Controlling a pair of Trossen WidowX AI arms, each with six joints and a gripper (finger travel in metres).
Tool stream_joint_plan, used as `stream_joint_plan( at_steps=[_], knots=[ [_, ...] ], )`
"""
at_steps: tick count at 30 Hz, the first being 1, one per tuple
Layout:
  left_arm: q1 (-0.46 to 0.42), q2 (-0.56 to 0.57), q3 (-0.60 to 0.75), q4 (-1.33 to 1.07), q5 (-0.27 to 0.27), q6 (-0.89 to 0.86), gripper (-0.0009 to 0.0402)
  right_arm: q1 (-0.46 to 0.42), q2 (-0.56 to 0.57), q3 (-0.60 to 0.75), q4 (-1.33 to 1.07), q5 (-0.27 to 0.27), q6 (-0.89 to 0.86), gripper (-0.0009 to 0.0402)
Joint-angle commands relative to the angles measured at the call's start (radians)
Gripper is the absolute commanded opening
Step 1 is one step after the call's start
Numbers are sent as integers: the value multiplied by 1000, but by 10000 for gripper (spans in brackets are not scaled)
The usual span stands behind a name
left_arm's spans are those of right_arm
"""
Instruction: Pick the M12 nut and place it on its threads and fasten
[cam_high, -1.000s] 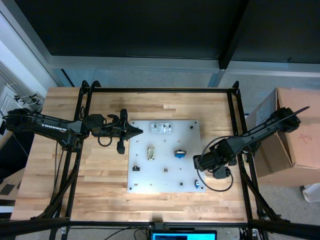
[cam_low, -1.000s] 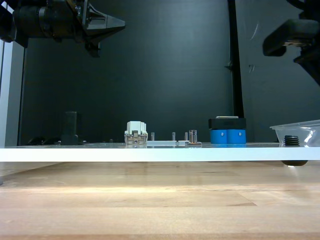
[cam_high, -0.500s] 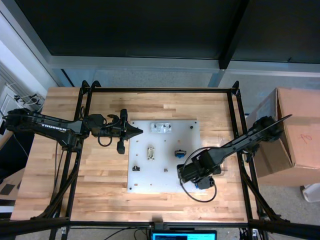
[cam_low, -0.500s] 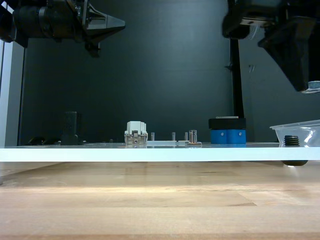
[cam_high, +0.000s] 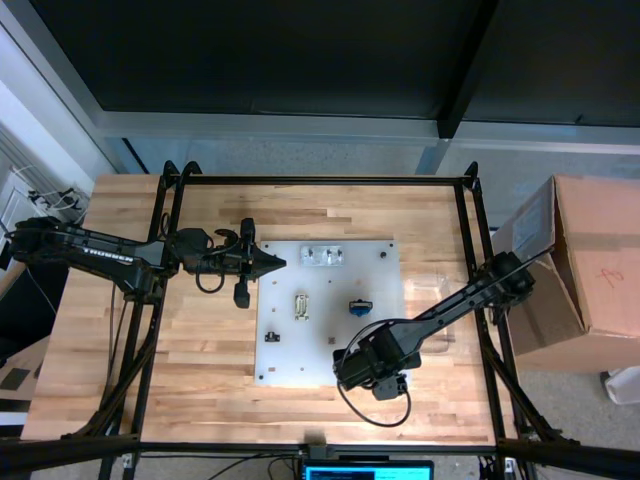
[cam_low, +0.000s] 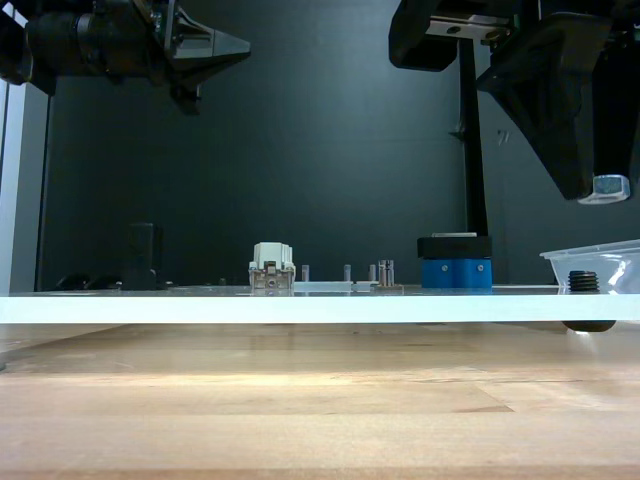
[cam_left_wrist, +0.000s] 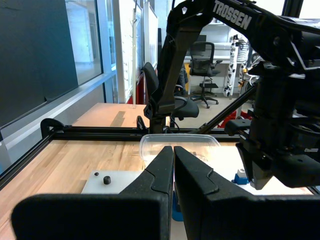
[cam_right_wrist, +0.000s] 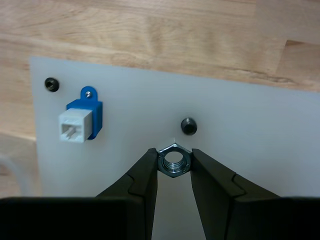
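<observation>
- Bench (cam_high: 200, 400) of light wood carries a white board (cam_high: 283, 362) at its middle.
- Right arm (cam_high: 455, 303) reaches in from the right edge, slanting down over the board's near right part.
- Left arm (cam_high: 90, 255) lies level above the bench's left side, ending at the board's far left edge.
- Clear tray (cam_low: 602, 262) stands at the right; the low view shows it behind the stud.
- Right tool (cam_right_wrist: 173, 165) hangs in the air over the board's near right part, pointing down, its fingers closed narrowly on the nut's flats.
- Left tool (cam_left_wrist: 173, 156) is high above the board's left edge, pointing right, its fingers pressed together with nothing between them.
- Blue block (cam_low: 455, 272) with a black top sits on the board, left of the tray.
- Stud (cam_low: 583, 282), black and ribbed, stands bare near the board's near right edge.
- Nut (cam_low: 607, 188), silver and six-sided, is held flat in the right tool with its hole facing up, well above the stud, slightly to the right of it and clear of it.
</observation>
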Motion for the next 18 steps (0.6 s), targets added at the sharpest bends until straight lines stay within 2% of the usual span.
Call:
stream_joint_plan(
  at_steps=[1, 18],
  knots=[
    [0, 0, 0, 0, 0, 0, 0, 0, 18, 5, 11, -1, 1, 20],
    [0, 0, 0, 0, 0, 0, 0, -12, 63, 2, 59, -2, 5, 20]
  ],
)
